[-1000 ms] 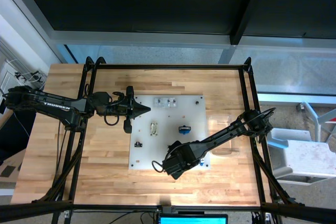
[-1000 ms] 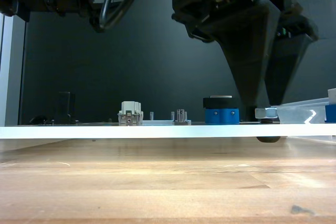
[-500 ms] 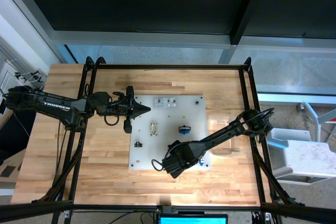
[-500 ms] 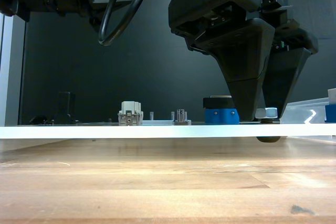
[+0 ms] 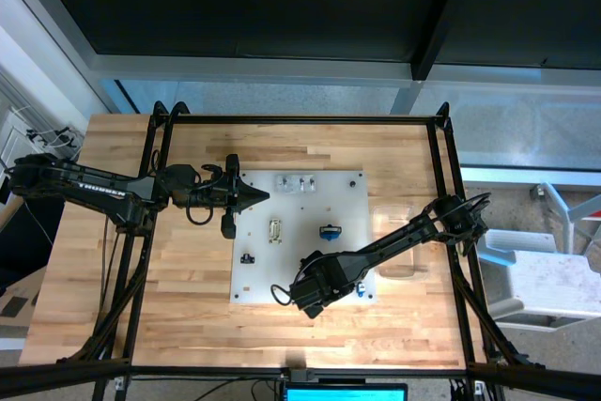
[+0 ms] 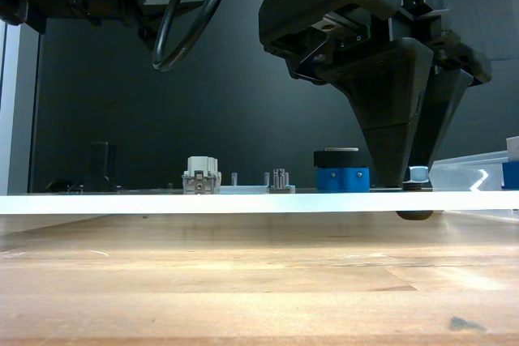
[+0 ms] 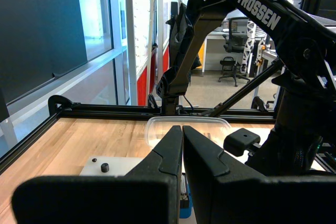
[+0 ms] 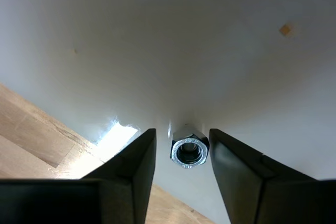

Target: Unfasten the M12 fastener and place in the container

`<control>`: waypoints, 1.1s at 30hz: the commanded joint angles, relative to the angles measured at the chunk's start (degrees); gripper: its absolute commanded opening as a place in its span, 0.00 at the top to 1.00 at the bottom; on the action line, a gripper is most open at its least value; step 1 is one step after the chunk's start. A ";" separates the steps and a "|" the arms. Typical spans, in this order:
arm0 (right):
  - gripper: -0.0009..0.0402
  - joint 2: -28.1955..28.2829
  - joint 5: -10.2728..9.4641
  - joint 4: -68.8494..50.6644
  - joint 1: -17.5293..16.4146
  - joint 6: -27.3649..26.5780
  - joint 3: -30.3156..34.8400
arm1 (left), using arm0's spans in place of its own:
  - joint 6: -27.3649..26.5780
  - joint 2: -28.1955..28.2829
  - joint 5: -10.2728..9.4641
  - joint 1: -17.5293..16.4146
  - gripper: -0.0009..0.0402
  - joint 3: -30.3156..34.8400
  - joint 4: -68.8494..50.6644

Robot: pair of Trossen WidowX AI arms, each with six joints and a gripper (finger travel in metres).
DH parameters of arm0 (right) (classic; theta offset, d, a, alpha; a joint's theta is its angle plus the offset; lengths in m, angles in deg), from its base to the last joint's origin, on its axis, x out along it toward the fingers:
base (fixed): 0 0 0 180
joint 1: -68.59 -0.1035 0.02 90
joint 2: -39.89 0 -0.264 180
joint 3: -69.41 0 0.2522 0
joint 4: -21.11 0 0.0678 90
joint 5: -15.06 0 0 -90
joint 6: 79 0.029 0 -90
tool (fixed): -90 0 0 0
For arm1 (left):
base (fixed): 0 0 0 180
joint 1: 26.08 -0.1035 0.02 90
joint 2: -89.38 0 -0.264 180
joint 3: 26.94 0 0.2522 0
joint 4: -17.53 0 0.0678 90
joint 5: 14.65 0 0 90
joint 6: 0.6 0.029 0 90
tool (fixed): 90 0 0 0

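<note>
My right fingers (image 8: 131, 166) stand around the nut (image 8: 189, 149) at the board's (image 5: 291, 265) five o'clock, maybe not touching yet, ready to twist it; my closed left fingers (image 7: 210, 161) rest at ten.

Arms (image 5: 94, 190): two, one from each table edge.
Grippers: two. The left gripper (image 5: 266, 196) is over the board's far left corner, fingers pressed together. The right gripper (image 6: 409, 182) is low at the board's near right edge, fingers apart on either side of the nut.
Table (image 5: 188, 326): one, wooden.
Board (image 5: 310, 208): one, white.
Container (image 5: 399, 272): one, clear, on the table just right of the board.
Nut (image 8: 189, 150): one, silver.
Blue blocks (image 5: 330, 231): two.
Beige connector (image 5: 274, 231): one.
Black post (image 5: 352, 177): one.
</note>
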 commanded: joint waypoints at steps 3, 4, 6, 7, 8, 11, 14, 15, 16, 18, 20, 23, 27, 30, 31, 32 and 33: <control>0.75 -0.04 -0.02 -0.09 0.04 -0.33 0.02 | 0.00 0.00 0.00 -0.02 0.98 0.00 0.00; 0.76 -0.04 -0.02 -0.09 0.04 -0.37 0.02 | 0.00 0.00 0.00 0.00 0.98 0.00 0.00; 0.79 -0.04 -0.02 -0.09 0.04 -0.50 0.02 | 0.00 0.00 0.00 -0.02 0.98 0.00 0.00; 0.80 -0.04 -0.02 -0.07 0.04 -0.52 0.02 | 0.00 0.00 0.00 0.00 0.98 0.00 0.02; 0.81 -0.04 -0.02 -0.07 0.04 -0.55 0.02 | 0.00 0.00 0.00 0.00 0.98 0.00 0.02; 0.84 -0.04 -0.02 -0.04 0.04 -0.61 0.02 | 0.00 0.00 0.02 0.00 0.98 0.00 0.00; 0.86 -0.04 -0.02 -0.02 0.04 -1.16 0.02 | 0.00 0.00 0.00 0.00 0.98 0.00 0.02; 0.86 -0.04 -0.04 0.00 0.04 -1.75 0.02 | 0.00 0.00 0.00 0.00 0.98 0.00 0.00; 0.86 -0.04 -0.02 0.00 0.04 -2.49 0.02 | 0.00 0.00 0.00 -0.02 0.98 0.00 0.02; 0.87 -0.04 -0.02 -0.02 0.04 -5.42 0.02 | 0.00 0.00 0.00 0.00 0.98 0.00 0.00; 0.87 -0.04 0.07 -0.07 0.04 -10.91 0.02 | 0.00 0.00 0.02 -0.02 0.98 0.00 0.02; 0.88 -0.04 0.11 -0.04 0.02 -21.44 0.02 | 0.00 0.00 0.00 0.00 0.98 0.00 0.00; 0.88 -0.04 0.09 -0.02 0.00 -39.10 0.02 | 0.00 0.00 0.02 -0.02 0.98 0.00 0.00; 0.88 -0.15 0.09 -0.07 0.00 -51.58 0.04 | 0.00 0.00 0.00 -0.02 0.98 0.00 0.02; 0.88 -0.15 0.09 -0.07 0.02 -55.21 0.04 | 0.00 0.00 0.00 -0.02 0.98 0.00 0.00; 0.88 -0.17 0.11 -0.09 0.00 -58.51 0.04 | 0.00 0.00 0.00 0.00 0.98 0.00 0.00; 0.88 -0.22 0.11 -0.09 0.02 -61.64 0.04 | 0.00 0.00 0.02 0.00 0.98 0.00 0.02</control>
